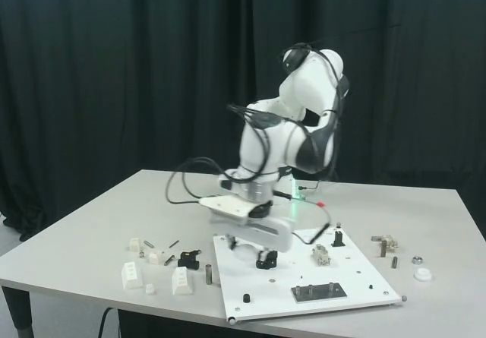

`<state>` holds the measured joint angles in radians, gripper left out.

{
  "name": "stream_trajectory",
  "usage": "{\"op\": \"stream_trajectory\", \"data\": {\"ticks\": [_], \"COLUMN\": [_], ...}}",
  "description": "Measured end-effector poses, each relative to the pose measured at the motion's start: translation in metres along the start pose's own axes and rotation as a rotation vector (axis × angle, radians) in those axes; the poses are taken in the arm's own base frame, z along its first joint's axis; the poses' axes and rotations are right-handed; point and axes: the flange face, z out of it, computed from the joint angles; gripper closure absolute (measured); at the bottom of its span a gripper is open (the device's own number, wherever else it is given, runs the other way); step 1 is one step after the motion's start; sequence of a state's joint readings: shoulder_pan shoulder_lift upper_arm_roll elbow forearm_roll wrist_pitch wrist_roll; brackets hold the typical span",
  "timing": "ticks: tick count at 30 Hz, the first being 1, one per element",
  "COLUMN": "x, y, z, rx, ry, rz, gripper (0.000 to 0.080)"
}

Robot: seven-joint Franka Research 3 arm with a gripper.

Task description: Place large gear.

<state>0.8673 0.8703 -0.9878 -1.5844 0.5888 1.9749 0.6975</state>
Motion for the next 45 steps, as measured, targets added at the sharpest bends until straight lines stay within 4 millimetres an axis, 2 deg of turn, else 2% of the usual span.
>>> {"op": "stream_trajectory", "data": {"ticks": [17,27,34,45], "x": [0.113,0.173,0.208,0.255], "y": [0.111,0.166,0.19,0.209], "z": [0.017,0.03,0.042,0.062], "rx": [0.002,0.04,0.084,0.136], "ry": [-0.024,0.009,0.036,0.024], "rz": [-0.044,-0.049,-0.043,-0.075], "gripper": [0.0208,0.0208,0.0208,0.0208]}}
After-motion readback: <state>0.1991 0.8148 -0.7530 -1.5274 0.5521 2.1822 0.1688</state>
